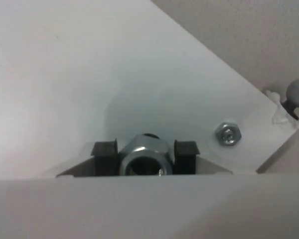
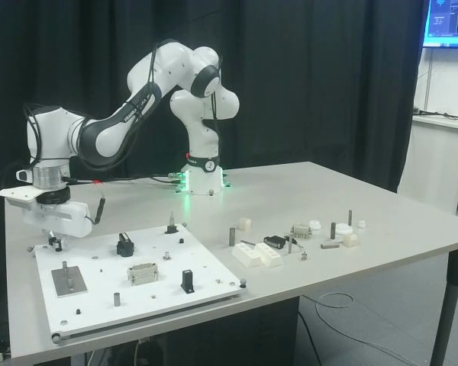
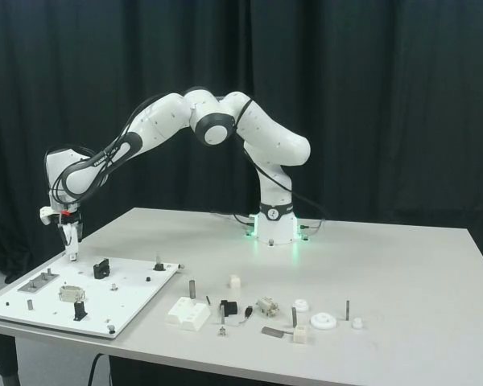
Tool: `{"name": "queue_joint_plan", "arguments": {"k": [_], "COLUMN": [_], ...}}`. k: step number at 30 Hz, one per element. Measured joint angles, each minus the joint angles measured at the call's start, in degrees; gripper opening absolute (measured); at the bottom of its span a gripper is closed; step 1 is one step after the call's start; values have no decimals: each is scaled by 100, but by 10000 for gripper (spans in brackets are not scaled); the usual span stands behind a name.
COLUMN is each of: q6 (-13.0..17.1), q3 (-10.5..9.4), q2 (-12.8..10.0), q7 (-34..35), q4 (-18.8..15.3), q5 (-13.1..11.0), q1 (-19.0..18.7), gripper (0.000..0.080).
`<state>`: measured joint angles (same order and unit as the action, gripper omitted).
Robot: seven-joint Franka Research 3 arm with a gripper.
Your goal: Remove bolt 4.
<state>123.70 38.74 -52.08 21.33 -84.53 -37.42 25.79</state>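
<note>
Gripper (image 1: 144,149) clamps bolt (image 1: 142,157) (wrist view only).

White arm (image 3: 169,117) w/ black joint bands, green-lit base (image 3: 275,229).

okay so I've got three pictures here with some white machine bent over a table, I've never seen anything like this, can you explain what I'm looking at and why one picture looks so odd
The white machine is a robot arm bolted to a grey table. Two pictures come from cameras in the room. The odd one comes from a camera on the arm's wrist, looking down past its two black fingers. Its gripper is closed around a bolt on the white board, near a far corner of it. The board carries small fixtures; more loose parts lie on the table beside it.
</note>
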Motion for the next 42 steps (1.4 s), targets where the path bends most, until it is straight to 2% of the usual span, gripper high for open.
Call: {"name": "queue_joint_plan", "arguments": {"k": [1,8,12,17,23,42], "q6": [0,0,-5,-31,-39,-69], "q3": [0,3,3,4,2,7], "q2": [0,0,0,0,0,0], "q7": [-34,-132,-449,-1292,-1934,-5029], "q4": [0,1,2,8,12,18], "q5": [0,2,5,6,6,8], "q1": [0,2,1,0,0,1], "gripper": [241,241,241,241,241,239]}}
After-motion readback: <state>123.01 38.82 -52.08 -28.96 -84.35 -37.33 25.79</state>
